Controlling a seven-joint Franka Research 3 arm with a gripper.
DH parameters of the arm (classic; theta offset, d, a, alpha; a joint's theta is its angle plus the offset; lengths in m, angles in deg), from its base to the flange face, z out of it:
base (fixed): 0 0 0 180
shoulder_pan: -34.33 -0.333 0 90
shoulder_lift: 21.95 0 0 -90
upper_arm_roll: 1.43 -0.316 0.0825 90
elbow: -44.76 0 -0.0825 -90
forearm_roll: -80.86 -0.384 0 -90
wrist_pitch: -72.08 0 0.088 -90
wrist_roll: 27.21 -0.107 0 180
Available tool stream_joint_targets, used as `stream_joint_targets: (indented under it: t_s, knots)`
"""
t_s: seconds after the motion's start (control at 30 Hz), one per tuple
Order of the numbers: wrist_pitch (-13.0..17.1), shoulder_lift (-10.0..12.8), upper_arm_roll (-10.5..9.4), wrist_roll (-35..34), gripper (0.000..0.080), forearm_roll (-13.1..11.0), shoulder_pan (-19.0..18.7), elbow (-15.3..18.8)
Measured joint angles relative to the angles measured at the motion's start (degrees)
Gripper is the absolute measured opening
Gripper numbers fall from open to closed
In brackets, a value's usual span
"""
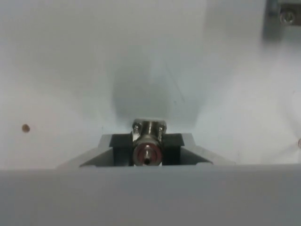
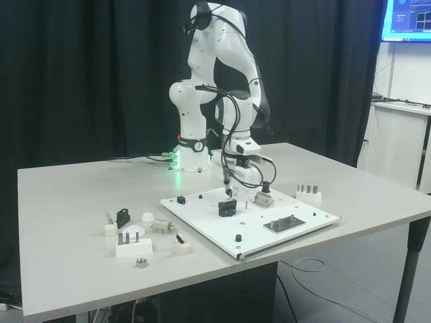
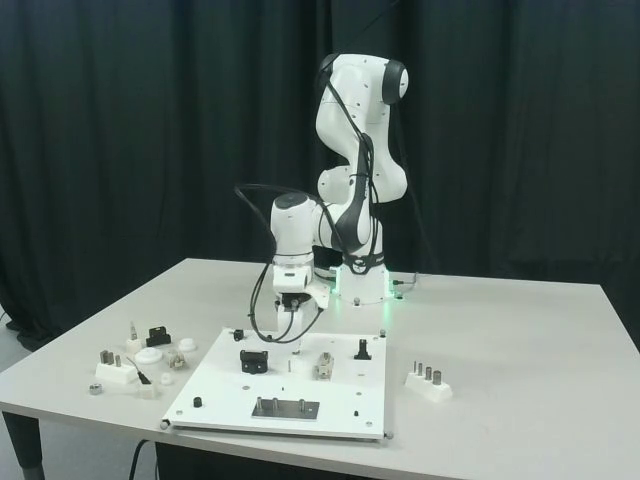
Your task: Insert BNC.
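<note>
Wrist view. The gripper (image 1: 147, 151) is closing its two black fingers (image 1: 120, 149) narrowly on the BNC connector (image 1: 148, 141), which is sitting upright between them with its flanged end pointing down toward the white board (image 1: 70, 84). The connector is hanging clear of the board, casting a shadow below itself; no socket is appearing directly beneath it, so insertion is judged as not yet begun.

First room view. The gripper (image 2: 231, 191) is hovering low over the board (image 2: 296, 232), just above a black bracket (image 2: 227, 208) and beside a small metal fixture (image 2: 262, 198). The held connector is too small to make out here. Which fixture is receiving the plug cannot be told.

Second room view. The gripper (image 3: 290, 322) is pointing straight down near the board's (image 3: 220, 400) far edge, with a black bracket (image 3: 254, 359) below and to one side. Pick-up is appearing complete; alignment, descent and seating are remaining.
</note>
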Motion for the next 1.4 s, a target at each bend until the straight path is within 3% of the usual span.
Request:
stream_joint_targets:
  t_s: [0.73, 1.4]
  knots:
    - [0.0, 0.07, -0.29, 6.21, 0.0125, 3.28, 0.0, -0.13]
    - [-0.01, 0.13, -0.37, 6.52, 0.0125, 3.5, 0.6, -0.38]
